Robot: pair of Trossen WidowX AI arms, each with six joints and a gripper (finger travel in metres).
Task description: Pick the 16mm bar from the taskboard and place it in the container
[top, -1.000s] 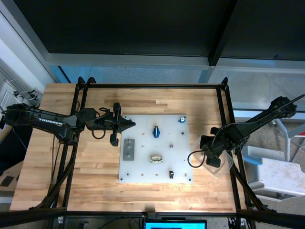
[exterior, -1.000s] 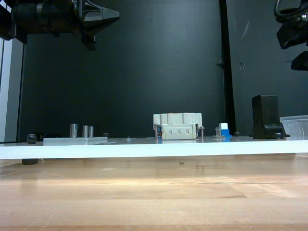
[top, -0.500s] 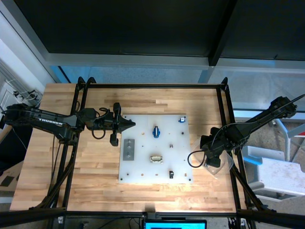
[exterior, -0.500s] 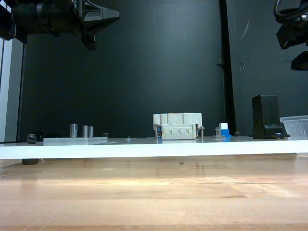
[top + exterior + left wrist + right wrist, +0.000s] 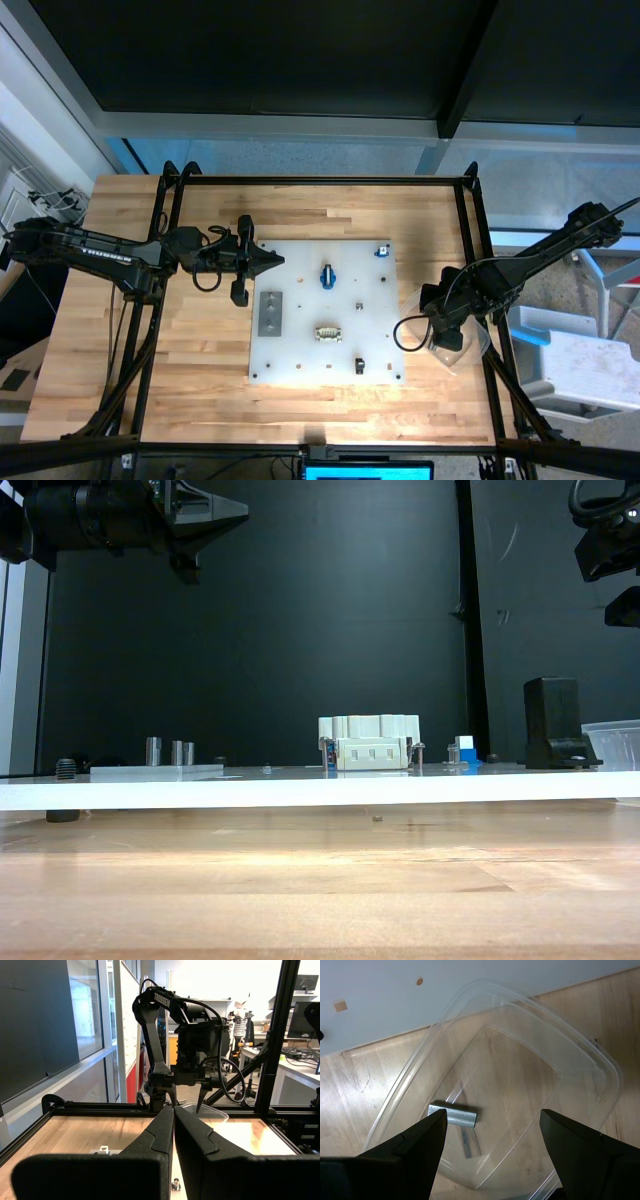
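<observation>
The 16mm bar [image 5: 452, 1114], a short grey metal cylinder, lies on its side on the floor of the clear container [image 5: 520, 1006]. Directly above the tub hangs my right gripper [image 5: 492, 1127], open, its two fingers [image 5: 410, 1152] apart and holding nothing. From above, the container [image 5: 472, 346] sits just off the right edge of the white taskboard [image 5: 300, 345], with the right gripper [image 5: 440, 325] over it. My left gripper [image 5: 274, 260] is shut and hovers high over the board's upper left corner, seen too in the low view [image 5: 238, 516].
On the board stand a grey block [image 5: 270, 312], a blue upright part [image 5: 327, 276], a white connector [image 5: 327, 333] and a small black block [image 5: 360, 364]. A black frame [image 5: 470, 230] runs around the table. The container's rim [image 5: 612, 742] shows beside the black block [image 5: 552, 723].
</observation>
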